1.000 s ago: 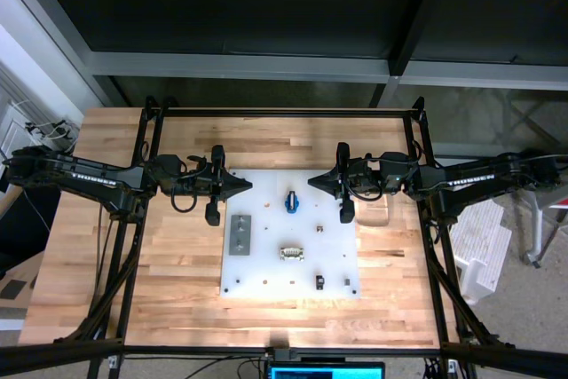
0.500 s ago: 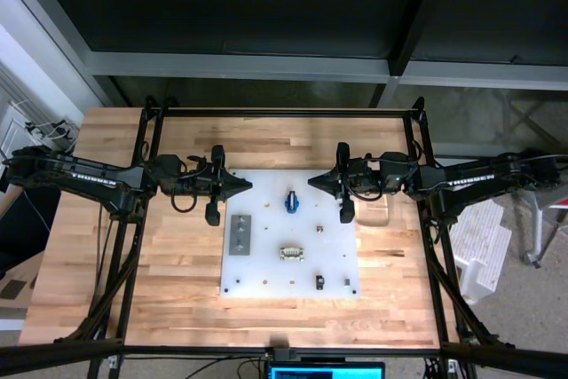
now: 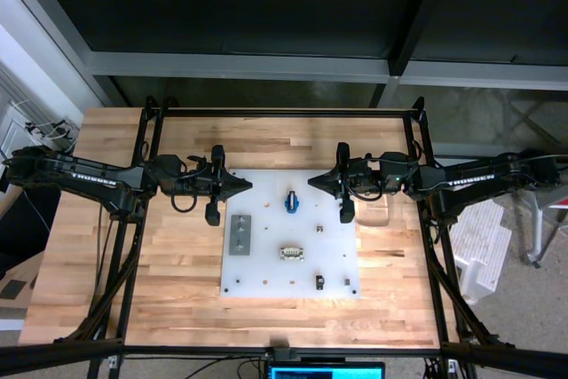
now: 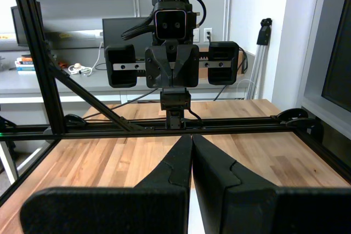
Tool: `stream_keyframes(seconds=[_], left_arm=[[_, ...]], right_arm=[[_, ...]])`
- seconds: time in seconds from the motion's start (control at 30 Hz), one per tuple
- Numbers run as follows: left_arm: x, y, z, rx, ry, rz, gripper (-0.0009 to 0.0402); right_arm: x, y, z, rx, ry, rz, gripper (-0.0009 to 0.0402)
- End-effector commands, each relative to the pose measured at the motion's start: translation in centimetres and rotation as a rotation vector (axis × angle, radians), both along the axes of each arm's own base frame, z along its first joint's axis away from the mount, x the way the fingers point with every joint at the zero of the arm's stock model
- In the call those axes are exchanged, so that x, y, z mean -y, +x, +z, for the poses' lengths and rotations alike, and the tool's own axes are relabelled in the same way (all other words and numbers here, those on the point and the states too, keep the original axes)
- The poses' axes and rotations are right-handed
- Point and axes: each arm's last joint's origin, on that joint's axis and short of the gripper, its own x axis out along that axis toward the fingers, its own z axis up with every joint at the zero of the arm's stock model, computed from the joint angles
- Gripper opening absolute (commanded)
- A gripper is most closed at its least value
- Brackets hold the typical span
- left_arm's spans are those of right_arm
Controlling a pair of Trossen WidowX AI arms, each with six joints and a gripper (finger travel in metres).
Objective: Pick the 16mm bar and install on taskboard
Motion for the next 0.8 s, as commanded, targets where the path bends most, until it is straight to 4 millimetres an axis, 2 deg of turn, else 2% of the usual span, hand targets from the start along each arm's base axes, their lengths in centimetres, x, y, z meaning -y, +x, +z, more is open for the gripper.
stream_keyframes(seconds=[0.03,0.8], left_arm=[[0.0,0.0,0.0,0.0,0.0,0.0,0.0],[0.0,0.01,-0.01,0.0,0.0,0.0,0.0]], right_arm=[[0.0,0.0,0.0,0.0,0.0,0.0,0.0],[0.0,0.0,0.0,0.0,0.0,0.0,0.0]])
